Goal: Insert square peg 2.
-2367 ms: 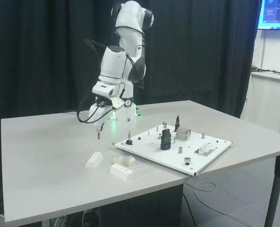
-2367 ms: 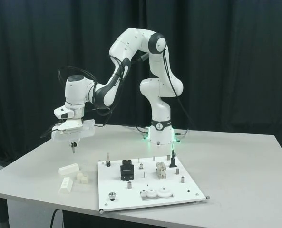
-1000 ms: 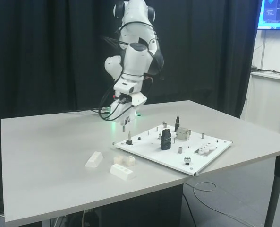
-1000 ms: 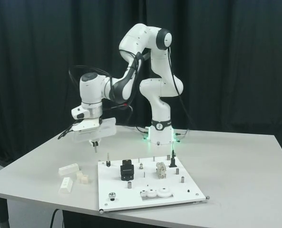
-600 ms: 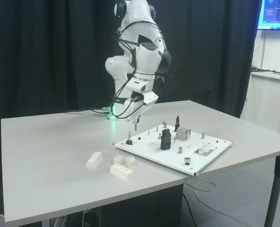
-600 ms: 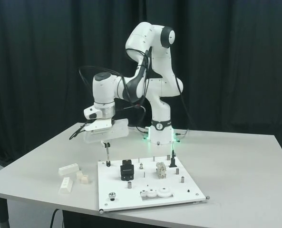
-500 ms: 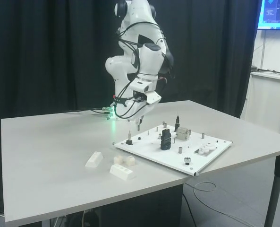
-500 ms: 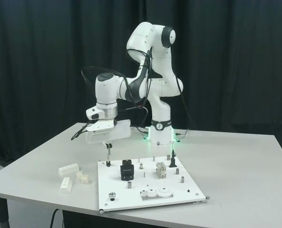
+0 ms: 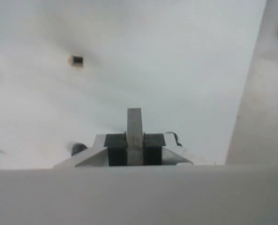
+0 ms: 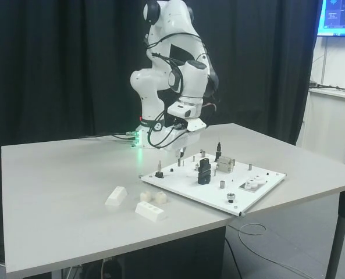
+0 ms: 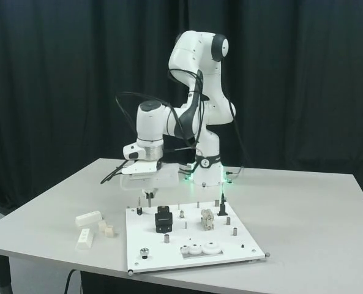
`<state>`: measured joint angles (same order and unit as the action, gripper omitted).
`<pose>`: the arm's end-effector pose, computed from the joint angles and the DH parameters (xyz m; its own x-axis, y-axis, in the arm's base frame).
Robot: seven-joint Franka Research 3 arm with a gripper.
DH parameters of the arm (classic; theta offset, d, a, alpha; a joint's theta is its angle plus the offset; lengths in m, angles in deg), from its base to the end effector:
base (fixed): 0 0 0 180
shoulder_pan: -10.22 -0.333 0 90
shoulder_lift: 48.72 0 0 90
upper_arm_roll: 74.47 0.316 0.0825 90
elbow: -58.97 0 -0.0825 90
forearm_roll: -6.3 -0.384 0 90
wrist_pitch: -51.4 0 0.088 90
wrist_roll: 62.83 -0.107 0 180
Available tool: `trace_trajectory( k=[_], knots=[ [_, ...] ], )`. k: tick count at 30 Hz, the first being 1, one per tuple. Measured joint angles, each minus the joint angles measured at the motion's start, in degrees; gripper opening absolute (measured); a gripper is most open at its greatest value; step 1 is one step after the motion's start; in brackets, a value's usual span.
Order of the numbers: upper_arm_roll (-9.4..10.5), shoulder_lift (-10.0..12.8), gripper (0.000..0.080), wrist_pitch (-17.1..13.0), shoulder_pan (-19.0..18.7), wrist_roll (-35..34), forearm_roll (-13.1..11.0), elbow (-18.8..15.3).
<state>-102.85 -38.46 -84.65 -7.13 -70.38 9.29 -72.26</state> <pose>0.5100 -0.1013 0.2765 0.9577 -0.2813 -0.0611 -0.2721 -0.9539 0.1269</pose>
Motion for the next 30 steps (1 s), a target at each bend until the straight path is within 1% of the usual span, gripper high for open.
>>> trace_trajectory(
  k=[5,13,26,30],
  knots=[
    [1.08,0.3,0.0070,-2.0,0.0,-2.4,0.1,-1.1],
    [2.31,1.2,0.0070,-4.0,0.0,-4.5,0.4,-1.8],
    [3.38,3.0,0.0070,-5.3,0.0,-6.2,0.5,-1.7],
    [3.55,3.3,0.0070,-5.3,0.0,-6.2,1.2,-1.7]
  ],
)
